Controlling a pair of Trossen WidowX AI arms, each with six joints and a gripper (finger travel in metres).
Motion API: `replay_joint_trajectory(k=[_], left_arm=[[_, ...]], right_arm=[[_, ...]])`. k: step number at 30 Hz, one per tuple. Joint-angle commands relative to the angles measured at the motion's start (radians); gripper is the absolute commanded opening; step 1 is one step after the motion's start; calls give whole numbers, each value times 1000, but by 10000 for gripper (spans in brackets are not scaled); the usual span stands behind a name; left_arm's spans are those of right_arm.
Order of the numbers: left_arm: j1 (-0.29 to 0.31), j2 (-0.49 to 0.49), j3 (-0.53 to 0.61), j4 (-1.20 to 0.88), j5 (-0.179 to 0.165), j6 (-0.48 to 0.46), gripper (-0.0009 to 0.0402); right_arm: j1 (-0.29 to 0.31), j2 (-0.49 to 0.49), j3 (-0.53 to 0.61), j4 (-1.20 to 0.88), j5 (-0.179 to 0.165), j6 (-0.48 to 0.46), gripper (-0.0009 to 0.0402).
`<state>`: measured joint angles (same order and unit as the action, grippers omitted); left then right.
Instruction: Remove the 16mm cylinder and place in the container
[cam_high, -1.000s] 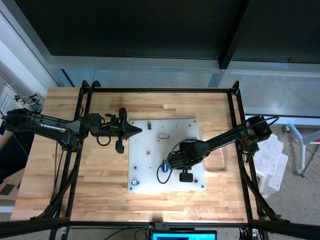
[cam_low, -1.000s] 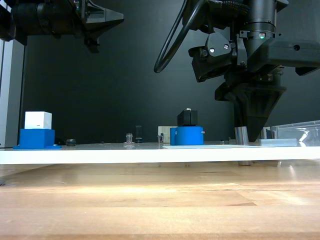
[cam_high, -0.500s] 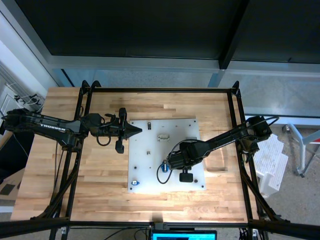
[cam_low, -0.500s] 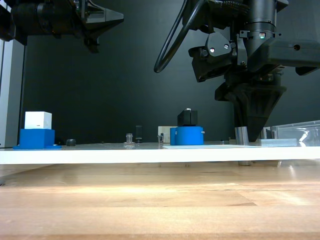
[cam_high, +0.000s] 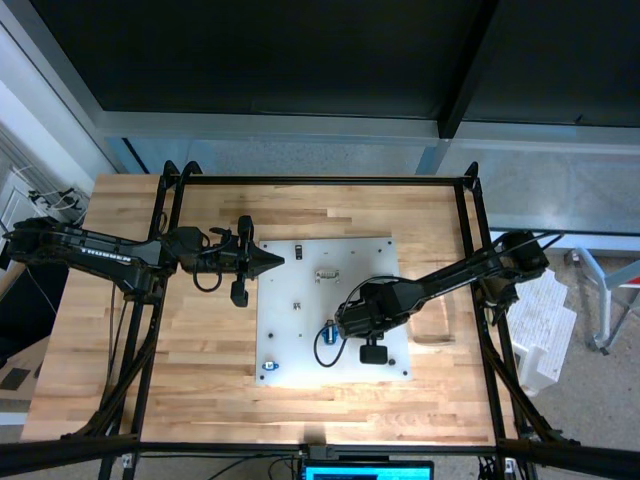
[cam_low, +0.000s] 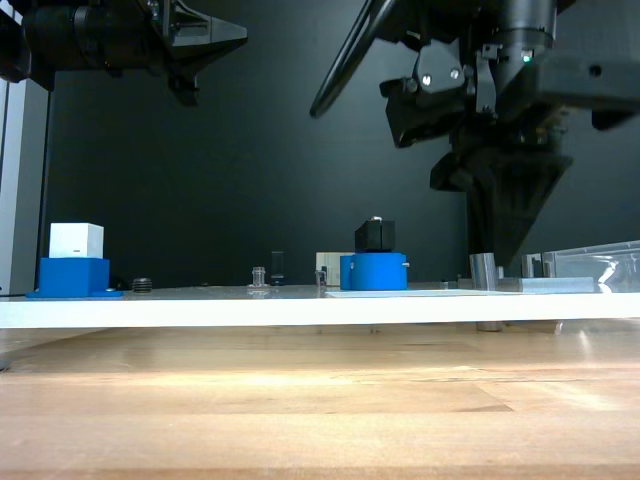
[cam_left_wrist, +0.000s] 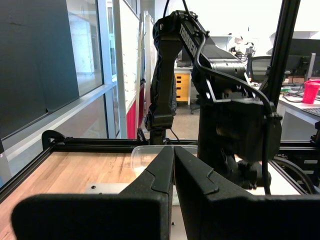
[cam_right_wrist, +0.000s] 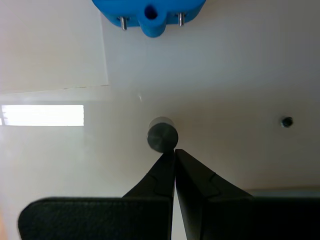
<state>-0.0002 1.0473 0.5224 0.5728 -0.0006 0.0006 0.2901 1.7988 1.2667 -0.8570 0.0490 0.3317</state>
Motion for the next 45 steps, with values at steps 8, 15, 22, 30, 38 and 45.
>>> replay_joint_trajectory(k=[8, 15, 22, 30, 38, 45], left_arm=[[0, 0, 0, 0, 0, 0, 0], [0, 0, 0, 0, 0, 0, 0], [0, 0, 0, 1, 0, 0, 0], [0, 0, 0, 0, 0, 0, 0], [0, 0, 0, 0, 0, 0, 0], [0, 0, 0, 0, 0, 0, 0]], right_arm=[[6, -81, 47, -76, 3, 0, 0], [9, -83, 112, -147, 3, -5, 0], [11, -74, 108, -143, 35, 5, 9], [17, -15, 108, -99, 37, 12, 138], [25, 58, 106, -66, 37, 8, 237], [28, 76, 79, -20, 38, -4, 232]])
